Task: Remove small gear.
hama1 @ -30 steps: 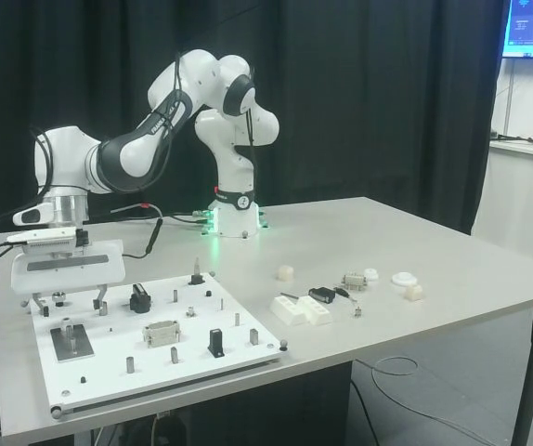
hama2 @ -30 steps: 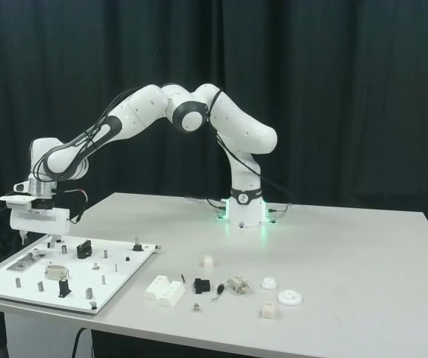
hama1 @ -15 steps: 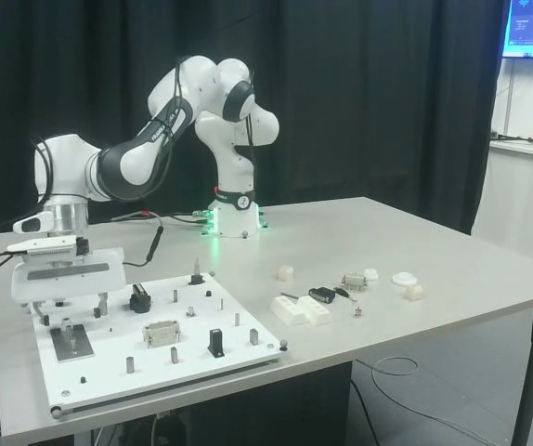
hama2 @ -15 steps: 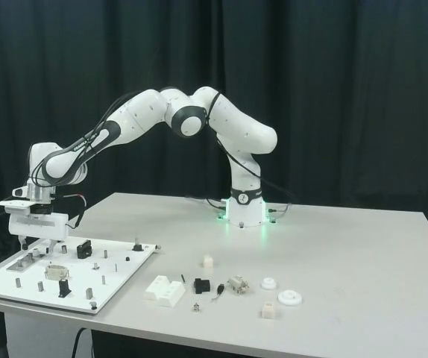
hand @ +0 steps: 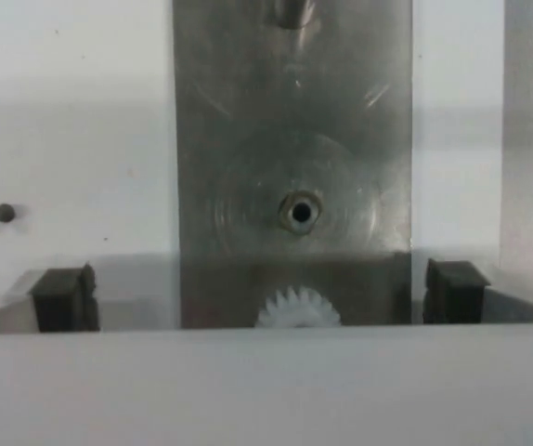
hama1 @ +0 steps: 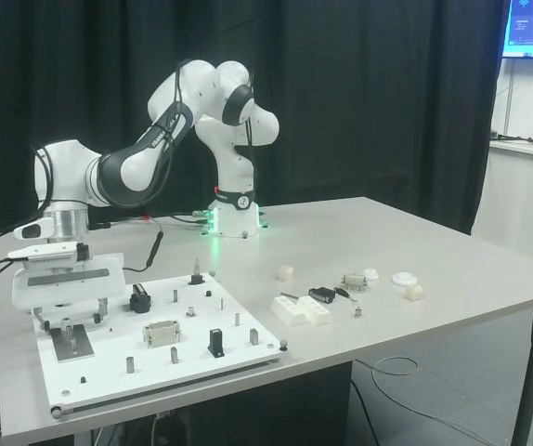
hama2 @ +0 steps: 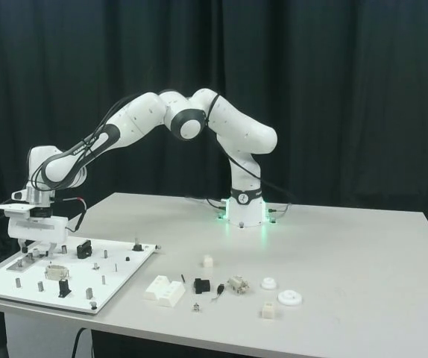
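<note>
One small white gear (hand: 296, 308) on the grey metal plate (hand: 294, 139), midway between wide-spread black fingers (hand: 62, 297): likely light, stiff, slippery plastic, best pinched across the toothed rim.

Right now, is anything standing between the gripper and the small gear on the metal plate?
Nothing visible does. In the wrist view the small gear lies on the grey metal plate, midway between the two black fingertips, with open space on either side. The gripper hangs just above the white board.
</note>
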